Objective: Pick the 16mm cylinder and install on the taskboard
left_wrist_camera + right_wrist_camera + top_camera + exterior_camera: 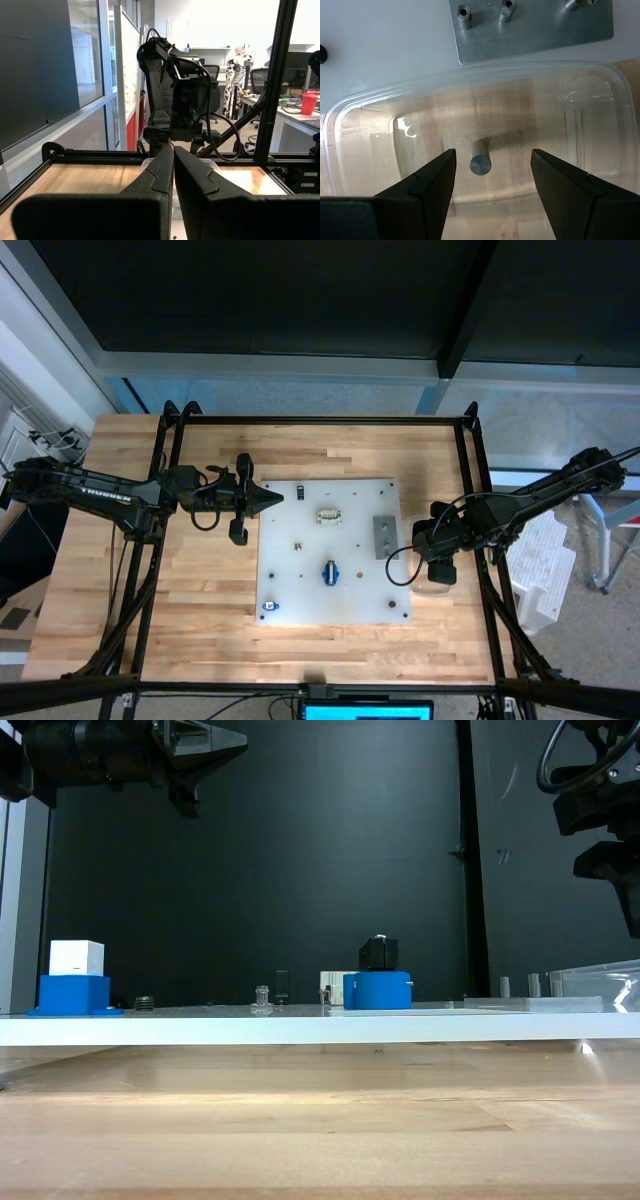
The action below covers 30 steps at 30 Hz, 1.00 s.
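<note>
Right gripper (492,162) hangs spread above cylinder (480,162) in clear tray (600,95), aligned for grasp. Left gripper (173,152), fingers together, idles over the taskboard (300,580) edge.

Your 16mm cylinder (480,161): short plain grey metal, end face up, alone in the clear tray (600,100) (just beside the board edge near the grey block (535,25)). Taskboard (300,590): flat white square, mid-table. Right gripper (493,152) sits above the cylinder, fingers spread. Left gripper (270,500) is closed, over the board's left edge.
</note>
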Available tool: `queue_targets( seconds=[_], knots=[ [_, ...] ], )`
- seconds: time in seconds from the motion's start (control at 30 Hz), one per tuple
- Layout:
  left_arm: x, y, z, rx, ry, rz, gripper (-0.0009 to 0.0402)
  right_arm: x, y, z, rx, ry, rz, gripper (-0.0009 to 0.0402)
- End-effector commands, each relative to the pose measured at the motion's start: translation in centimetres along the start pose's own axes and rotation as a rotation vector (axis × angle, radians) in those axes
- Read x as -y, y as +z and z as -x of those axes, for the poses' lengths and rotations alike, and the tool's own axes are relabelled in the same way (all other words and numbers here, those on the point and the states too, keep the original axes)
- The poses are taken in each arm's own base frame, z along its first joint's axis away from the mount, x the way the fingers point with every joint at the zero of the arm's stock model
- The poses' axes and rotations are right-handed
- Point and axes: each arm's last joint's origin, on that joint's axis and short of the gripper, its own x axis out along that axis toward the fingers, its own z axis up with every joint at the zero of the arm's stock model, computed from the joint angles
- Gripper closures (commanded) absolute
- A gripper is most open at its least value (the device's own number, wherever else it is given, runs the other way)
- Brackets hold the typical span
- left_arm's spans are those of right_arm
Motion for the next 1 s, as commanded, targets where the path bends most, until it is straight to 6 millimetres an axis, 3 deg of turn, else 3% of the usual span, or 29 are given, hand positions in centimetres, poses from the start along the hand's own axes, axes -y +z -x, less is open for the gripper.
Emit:
queue_targets(
  seconds=[0.03,0.43,0.83,1.0],
  knots=[
    [0.0,0.0,0.0,0.0,0.0,0.0,0.0393,1.2,2.9,0.2,0.179,0.088,-0.037,0.0389],
    [0.0,0.0,0.0,0.0,-0.012,0.0,0.0393,1.2,3.2,0.3,0.224,0.063,-0.018,0.0389],
    [-0.1,-0.2,-0.3,-0.01,0.02,-0.001,0.0393,1.5,7.2,4.0,0.811,0.1,0.107,0.0393],
    [-0.1,-0.1,-0.3,-0.009,0.019,0.0,0.0393,3.0,8.7,5.4,1.059,0.125,0.142,0.0393]
  ],
)
